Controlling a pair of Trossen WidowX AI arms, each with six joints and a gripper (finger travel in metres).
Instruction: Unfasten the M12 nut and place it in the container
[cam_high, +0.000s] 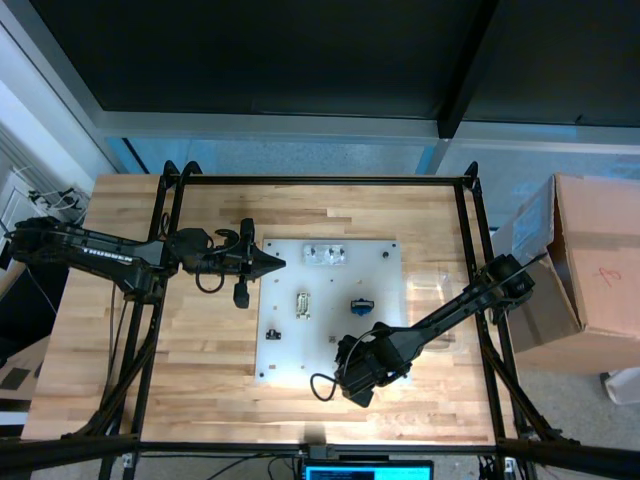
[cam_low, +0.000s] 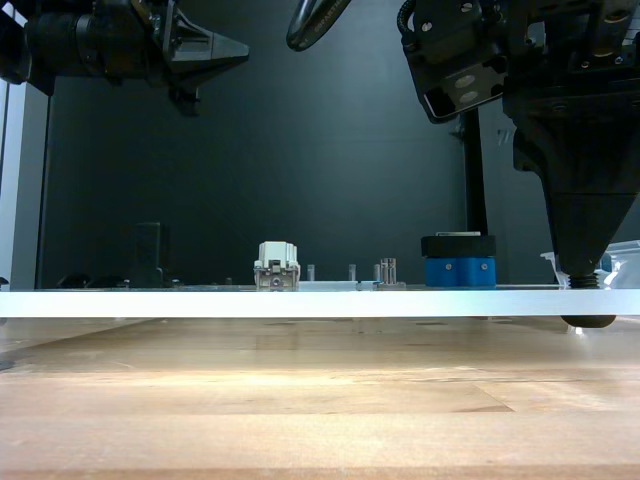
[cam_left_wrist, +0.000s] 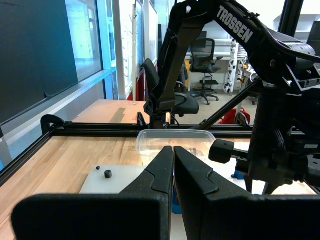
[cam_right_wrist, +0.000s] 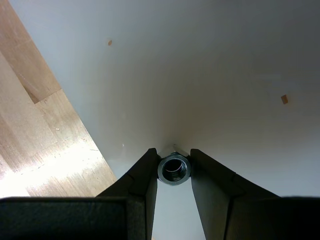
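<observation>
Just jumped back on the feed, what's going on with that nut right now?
The right end effector is down at the near right edge of the white board, its fingers closed on the small silver nut. The nut looks to be at the top of its black ribbed stud; ribs show just below the fingertips in the low view. It is not in the container. The left end effector hangs shut, high above the board's far left edge, holding nothing.

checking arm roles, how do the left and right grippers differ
The left gripper hangs high, level at the board's far left; the right gripper points down at its near right. The left gripper is shut empty; the right gripper is shut on the M12 nut, whether on its stud I cannot tell. Both are black.
</observation>
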